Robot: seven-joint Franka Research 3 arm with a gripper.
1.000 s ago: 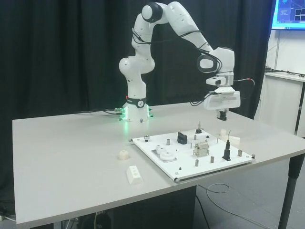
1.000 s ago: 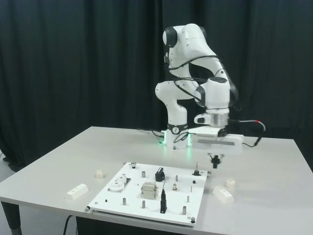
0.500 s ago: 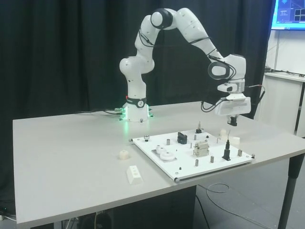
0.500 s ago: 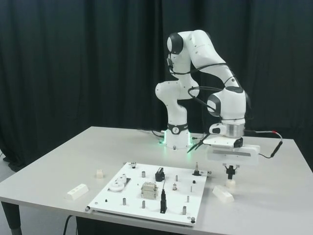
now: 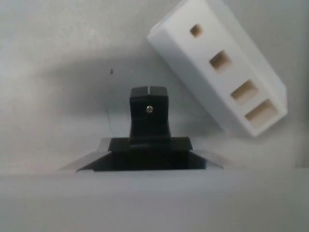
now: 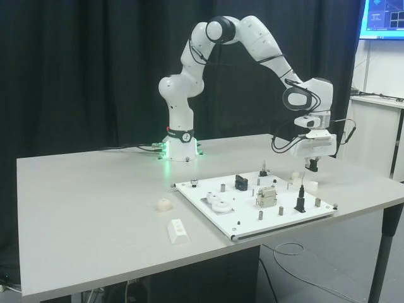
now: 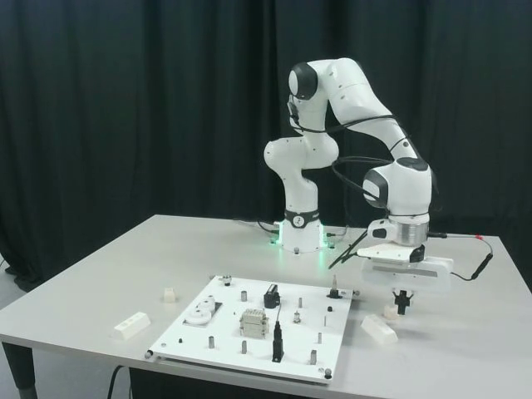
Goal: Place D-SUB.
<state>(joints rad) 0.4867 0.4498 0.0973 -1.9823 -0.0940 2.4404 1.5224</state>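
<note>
Claw (image 7: 402,309) moved outward — over blocky white D-SUB (image 5: 219,65).

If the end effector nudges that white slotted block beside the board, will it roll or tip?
The white slotted block looks flat-sided and low, lying on the grey table, so it would probably slide, not roll. It looks like a small rigid plastic part, likely light and easily shoved askew.

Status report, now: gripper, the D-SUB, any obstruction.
Gripper hovering beside the white board, above the table; finger state unclear. D-SUB not identifiable. White slotted block on the table just beside the fingertips.
</note>
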